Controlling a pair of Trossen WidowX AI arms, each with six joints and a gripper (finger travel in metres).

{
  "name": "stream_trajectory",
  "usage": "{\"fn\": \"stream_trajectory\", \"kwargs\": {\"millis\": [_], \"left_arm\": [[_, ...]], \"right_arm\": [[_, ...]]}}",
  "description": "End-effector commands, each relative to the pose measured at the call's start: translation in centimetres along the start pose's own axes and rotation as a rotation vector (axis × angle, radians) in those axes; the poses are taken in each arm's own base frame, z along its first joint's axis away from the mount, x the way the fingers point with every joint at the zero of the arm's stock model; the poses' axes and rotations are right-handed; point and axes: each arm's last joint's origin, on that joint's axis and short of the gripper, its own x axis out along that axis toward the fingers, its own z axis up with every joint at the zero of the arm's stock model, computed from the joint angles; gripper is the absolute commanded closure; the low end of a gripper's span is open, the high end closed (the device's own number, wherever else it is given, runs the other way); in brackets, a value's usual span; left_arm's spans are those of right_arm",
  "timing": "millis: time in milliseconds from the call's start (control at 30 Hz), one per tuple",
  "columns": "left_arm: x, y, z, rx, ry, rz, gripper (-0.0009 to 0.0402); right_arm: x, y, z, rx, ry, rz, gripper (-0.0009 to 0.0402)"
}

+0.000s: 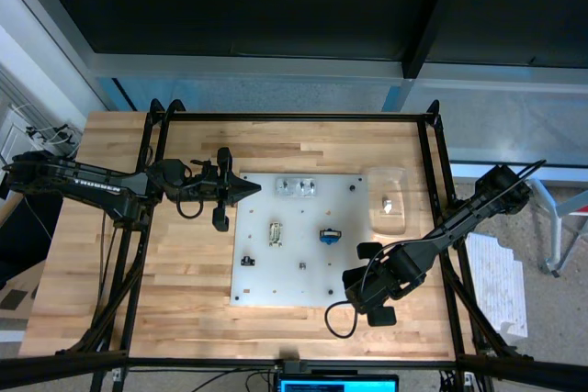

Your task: Pick the RJ45 connector and install on taskboard

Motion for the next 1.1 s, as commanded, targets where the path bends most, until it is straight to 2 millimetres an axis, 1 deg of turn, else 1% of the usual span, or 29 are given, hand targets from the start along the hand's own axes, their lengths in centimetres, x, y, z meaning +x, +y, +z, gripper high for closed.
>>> {"fn": "stream_trajectory", "kwargs": {"millis": [33, 967, 1100], "left_arm": [[0.0, 0.0, 0.0, 0.0, 0.0, 0.0, 0.0393], [0.0, 0.0, 0.0, 0.0, 0.0, 0.0, 0.0393], [0.0, 0.0, 0.0, 0.0, 0.0, 0.0, 0.0393]], "right_arm": [[0.0, 0.0, 0.0, 0.0, 0.001, -0.001, 0.0393], [0.5, 0.0, -0.1, 0.001, -0.004, 0.0, 0.0393], [1.1, 0.1, 0.0, 0.0, 0.005, -0.005, 0.0393]]}}
